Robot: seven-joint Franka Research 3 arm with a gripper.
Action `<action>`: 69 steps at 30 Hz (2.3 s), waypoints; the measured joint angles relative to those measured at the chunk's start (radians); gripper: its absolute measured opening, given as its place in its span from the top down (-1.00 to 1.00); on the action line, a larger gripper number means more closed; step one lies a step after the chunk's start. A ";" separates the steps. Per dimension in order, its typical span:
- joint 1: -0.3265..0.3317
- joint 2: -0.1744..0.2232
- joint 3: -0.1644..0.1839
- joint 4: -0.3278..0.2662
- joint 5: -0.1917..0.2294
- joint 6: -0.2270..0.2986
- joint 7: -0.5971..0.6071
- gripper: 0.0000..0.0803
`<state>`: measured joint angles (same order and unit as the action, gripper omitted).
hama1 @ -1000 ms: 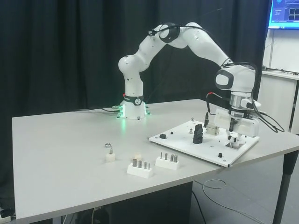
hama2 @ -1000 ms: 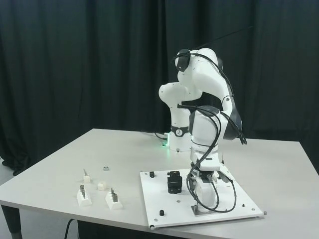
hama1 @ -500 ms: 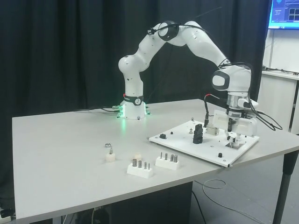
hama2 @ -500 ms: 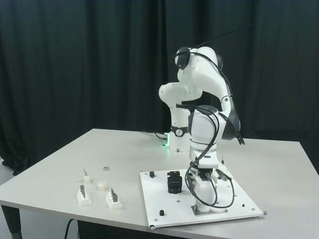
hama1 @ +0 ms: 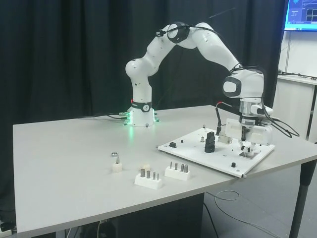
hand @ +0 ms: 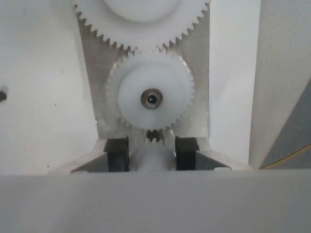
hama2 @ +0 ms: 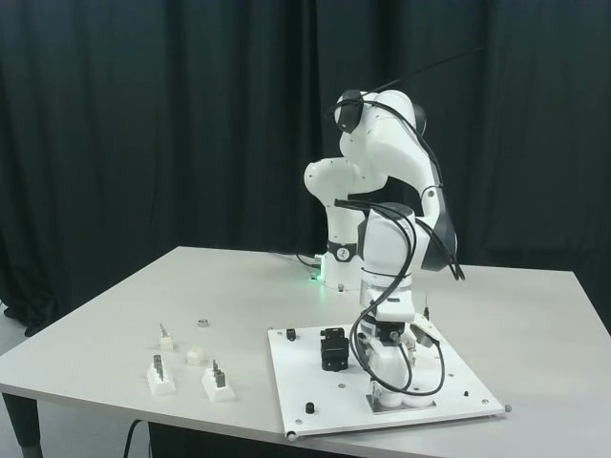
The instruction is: Insert small gear.
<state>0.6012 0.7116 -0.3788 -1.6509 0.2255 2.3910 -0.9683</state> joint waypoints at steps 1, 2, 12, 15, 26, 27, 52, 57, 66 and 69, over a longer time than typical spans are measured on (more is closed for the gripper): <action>-0.001 0.000 0.000 0.000 0.000 0.001 0.000 0.50; -0.001 0.000 0.000 0.000 0.000 0.003 0.000 0.50; -0.005 0.000 0.000 -0.003 0.000 0.012 -0.002 0.50; -0.005 0.000 0.001 -0.003 -0.001 0.012 -0.007 0.50; -0.003 0.000 0.010 -0.001 -0.002 0.015 -0.023 0.50; -0.003 0.000 0.011 0.000 -0.002 0.015 -0.024 0.50; -0.005 0.001 0.009 0.012 -0.003 -0.030 -0.025 0.50; -0.005 0.004 0.009 0.015 -0.003 -0.028 -0.025 0.50; -0.011 0.011 0.009 0.025 -0.003 -0.026 -0.025 0.50; -0.015 0.015 0.011 0.029 -0.003 -0.026 -0.025 0.50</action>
<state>0.5864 0.7266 -0.3674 -1.6215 0.2224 2.3648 -0.9933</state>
